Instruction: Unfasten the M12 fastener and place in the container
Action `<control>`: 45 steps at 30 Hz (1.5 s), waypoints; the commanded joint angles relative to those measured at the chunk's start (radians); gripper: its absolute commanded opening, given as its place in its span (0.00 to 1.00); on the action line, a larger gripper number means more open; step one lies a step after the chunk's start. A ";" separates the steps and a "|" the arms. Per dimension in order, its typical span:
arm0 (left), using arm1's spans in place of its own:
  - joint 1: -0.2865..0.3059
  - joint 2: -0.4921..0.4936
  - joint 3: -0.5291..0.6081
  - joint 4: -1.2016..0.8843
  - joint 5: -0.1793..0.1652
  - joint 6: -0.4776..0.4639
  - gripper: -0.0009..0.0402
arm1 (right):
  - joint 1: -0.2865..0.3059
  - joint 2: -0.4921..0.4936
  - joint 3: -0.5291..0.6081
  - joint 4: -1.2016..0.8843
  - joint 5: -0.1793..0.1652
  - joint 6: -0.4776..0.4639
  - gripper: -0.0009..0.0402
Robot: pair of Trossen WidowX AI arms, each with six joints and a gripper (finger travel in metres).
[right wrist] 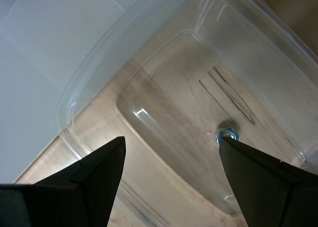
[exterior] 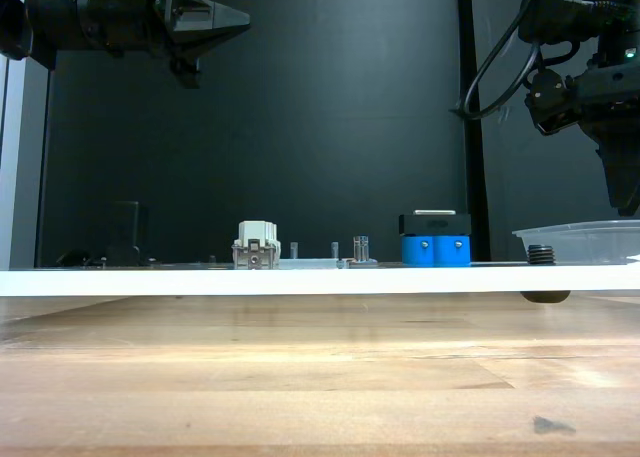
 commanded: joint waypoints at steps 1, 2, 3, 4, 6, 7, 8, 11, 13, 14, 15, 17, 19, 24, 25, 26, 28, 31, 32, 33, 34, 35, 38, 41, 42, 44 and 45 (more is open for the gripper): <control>0.000 0.000 0.000 0.000 0.000 0.000 0.02 | 0.000 0.000 0.000 0.001 0.000 0.000 0.67; 0.000 0.000 0.000 0.000 0.000 0.000 0.02 | 0.000 0.000 0.000 0.001 0.000 0.000 0.67; 0.000 0.000 0.000 0.000 0.000 0.000 0.02 | 0.000 0.000 0.000 0.001 0.000 0.000 0.67; 0.000 0.000 0.000 0.000 0.000 0.000 0.02 | 0.000 0.000 0.000 0.001 0.000 0.000 0.67; 0.000 0.000 0.000 0.000 0.000 0.000 0.02 | 0.000 0.000 0.000 0.003 0.000 0.000 0.67; 0.000 0.000 0.000 0.000 0.000 0.000 0.02 | 0.000 0.000 0.000 0.003 0.000 0.000 0.67; 0.000 0.000 0.000 0.000 0.000 0.000 0.02 | 0.000 0.000 0.000 0.004 0.000 0.000 0.67; 0.000 0.000 0.000 0.000 0.000 0.000 0.02 | 0.000 0.000 0.000 0.007 0.000 0.000 0.67; 0.000 0.000 0.000 0.000 0.000 0.000 0.02 | 0.000 0.000 0.000 0.008 0.000 0.000 0.67; 0.000 0.000 0.000 0.000 0.000 0.000 0.02 | 0.000 0.000 0.000 0.009 0.000 0.000 0.67; 0.000 0.000 0.000 0.000 0.000 0.000 0.02 | 0.000 0.000 0.000 0.010 0.000 0.000 0.67; 0.000 0.000 0.000 0.000 0.000 0.000 0.02 | 0.000 0.000 0.000 0.011 0.000 0.000 0.67; 0.000 0.000 0.000 0.000 0.000 0.000 0.02 | 0.000 0.000 0.000 0.015 0.000 0.000 0.67; 0.000 0.000 0.000 0.000 0.000 0.000 0.02 | 0.000 0.000 0.000 0.020 0.000 0.000 0.67; 0.000 0.000 0.000 0.000 0.000 0.000 0.02 | 0.000 0.000 0.000 0.021 0.000 0.000 0.67; 0.000 0.000 0.000 0.000 0.000 0.000 0.02 | 0.000 0.000 0.000 0.022 0.000 0.000 0.67; 0.000 0.000 0.000 0.000 0.000 0.000 0.02 | 0.000 0.000 0.000 0.023 0.000 0.000 0.67; 0.000 0.000 0.000 0.000 0.000 0.000 0.02 | 0.000 0.000 0.000 0.023 0.000 0.000 0.67; 0.000 0.000 0.000 0.000 0.000 0.000 0.02 | 0.000 0.000 0.000 0.023 0.000 0.000 0.67; 0.000 0.000 0.000 0.000 0.000 0.000 0.02 | 0.000 0.000 0.000 0.024 0.000 0.000 0.67; 0.000 0.000 0.000 0.000 0.000 0.000 0.02 | 0.000 0.000 0.000 0.024 0.000 0.000 0.67; 0.000 0.000 0.000 0.000 0.000 0.000 0.02 | 0.000 0.000 0.000 0.025 0.000 0.000 0.67; 0.000 0.000 0.000 0.000 0.000 0.000 0.02 | 0.000 0.000 0.000 0.026 0.000 0.000 0.67; 0.000 0.000 0.000 0.000 0.000 0.000 0.02 | 0.000 0.000 0.000 0.026 0.000 0.000 0.67; 0.000 0.000 0.000 0.000 0.000 0.000 0.02 | 0.000 0.000 0.000 0.026 0.000 0.000 0.67; 0.000 0.000 0.000 0.000 0.000 0.000 0.02 | 0.000 0.000 0.000 0.026 0.000 0.000 0.67; 0.000 0.000 0.000 0.000 0.000 0.000 0.02 | 0.000 0.000 0.000 0.026 0.000 0.000 0.67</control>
